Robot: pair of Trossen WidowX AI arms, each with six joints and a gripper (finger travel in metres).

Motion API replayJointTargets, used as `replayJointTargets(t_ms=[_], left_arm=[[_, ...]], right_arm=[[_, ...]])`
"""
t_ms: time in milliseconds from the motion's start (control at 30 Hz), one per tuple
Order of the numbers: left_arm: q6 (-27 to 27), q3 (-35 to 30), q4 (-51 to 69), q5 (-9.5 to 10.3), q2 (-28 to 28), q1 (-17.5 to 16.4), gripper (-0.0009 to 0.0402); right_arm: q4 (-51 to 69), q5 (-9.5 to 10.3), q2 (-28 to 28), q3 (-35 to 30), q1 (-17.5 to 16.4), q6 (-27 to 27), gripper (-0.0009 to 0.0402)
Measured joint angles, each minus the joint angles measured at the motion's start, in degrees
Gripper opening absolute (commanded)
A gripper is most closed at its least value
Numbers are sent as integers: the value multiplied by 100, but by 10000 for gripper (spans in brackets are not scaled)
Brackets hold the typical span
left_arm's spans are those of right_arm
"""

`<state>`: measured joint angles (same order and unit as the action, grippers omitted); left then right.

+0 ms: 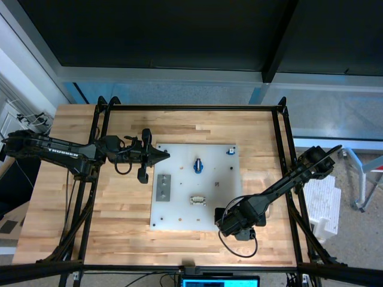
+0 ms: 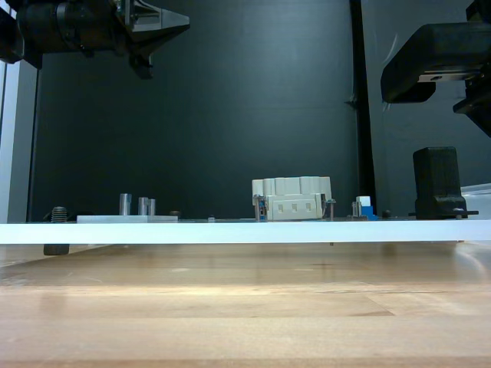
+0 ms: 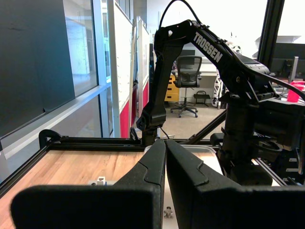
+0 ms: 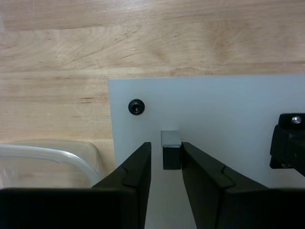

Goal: Pick the 16mm bar and install on taskboard

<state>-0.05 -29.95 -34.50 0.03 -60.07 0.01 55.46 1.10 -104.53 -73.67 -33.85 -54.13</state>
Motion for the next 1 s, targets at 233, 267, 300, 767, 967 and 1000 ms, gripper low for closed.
replayJointTargets(t_ms=[233,267,300,767,967,1000], left_arm=[[0,2,0,-2,0,0,0],[-2,2,-2,0,0,0,0],[0,2,-2,-2,0,0,0],[0,0,0,-2,0,0,0],[0,2,0,-2,0,0,0],[-2,0,0,-2,0,0,0]], right_arm=[[-4,-7,57,2,11,-4,119],[-4,-9,76,2,11,-7,122],[-7,-9,103,2,11,-9,125],[299,-162,623,-140,13,-15,165],[481,-175,743,-223,15,37,167],[496,-173,752,-238,15,59,167]])
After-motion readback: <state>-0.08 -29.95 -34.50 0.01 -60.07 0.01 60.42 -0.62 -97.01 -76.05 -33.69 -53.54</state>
